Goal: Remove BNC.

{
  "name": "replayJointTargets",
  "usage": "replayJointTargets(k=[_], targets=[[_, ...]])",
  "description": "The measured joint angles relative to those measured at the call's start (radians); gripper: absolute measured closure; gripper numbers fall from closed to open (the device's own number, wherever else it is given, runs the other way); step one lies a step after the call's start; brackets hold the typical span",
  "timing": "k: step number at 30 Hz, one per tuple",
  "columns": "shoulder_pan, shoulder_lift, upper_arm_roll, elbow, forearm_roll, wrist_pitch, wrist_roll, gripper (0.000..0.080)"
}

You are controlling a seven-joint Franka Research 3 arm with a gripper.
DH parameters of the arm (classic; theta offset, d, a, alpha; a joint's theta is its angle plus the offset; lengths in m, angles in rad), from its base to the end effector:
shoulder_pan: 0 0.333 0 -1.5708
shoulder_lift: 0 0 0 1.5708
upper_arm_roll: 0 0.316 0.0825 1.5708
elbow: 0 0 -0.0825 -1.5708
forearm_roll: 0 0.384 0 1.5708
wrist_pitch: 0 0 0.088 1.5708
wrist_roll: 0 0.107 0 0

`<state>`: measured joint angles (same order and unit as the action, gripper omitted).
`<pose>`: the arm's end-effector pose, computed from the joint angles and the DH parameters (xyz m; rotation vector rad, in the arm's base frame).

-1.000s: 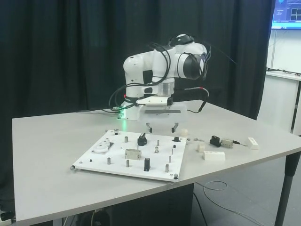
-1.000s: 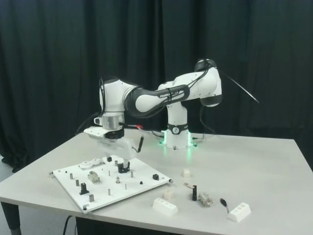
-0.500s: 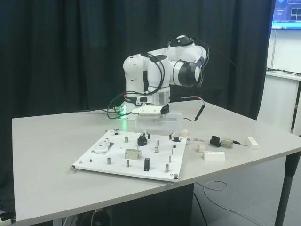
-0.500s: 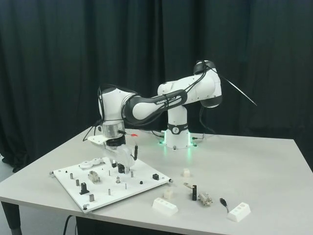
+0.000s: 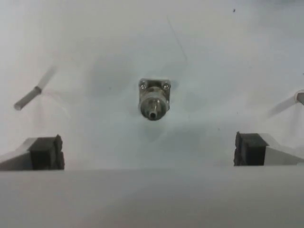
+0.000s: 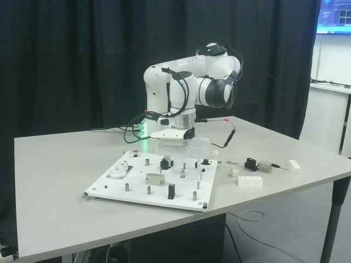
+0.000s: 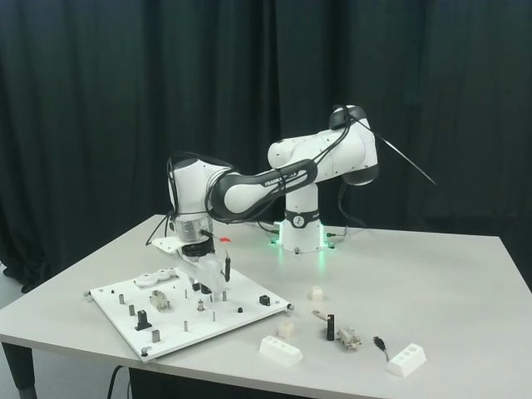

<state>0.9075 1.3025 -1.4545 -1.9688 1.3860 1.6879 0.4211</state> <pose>0.5623 -0.1559 0.2306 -2.3154 2.0486 0.1233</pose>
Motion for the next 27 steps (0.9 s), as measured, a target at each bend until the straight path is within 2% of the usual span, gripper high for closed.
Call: replayJointTargets(k=[10, 27], targets=[[0.006, 0.000, 0.020, -0.006, 0.000, 0.056, 0.010, 0.0003], [0.016, 0.000, 0.041, -0.017, 0.001, 0.116, 0.010, 0.0003]])
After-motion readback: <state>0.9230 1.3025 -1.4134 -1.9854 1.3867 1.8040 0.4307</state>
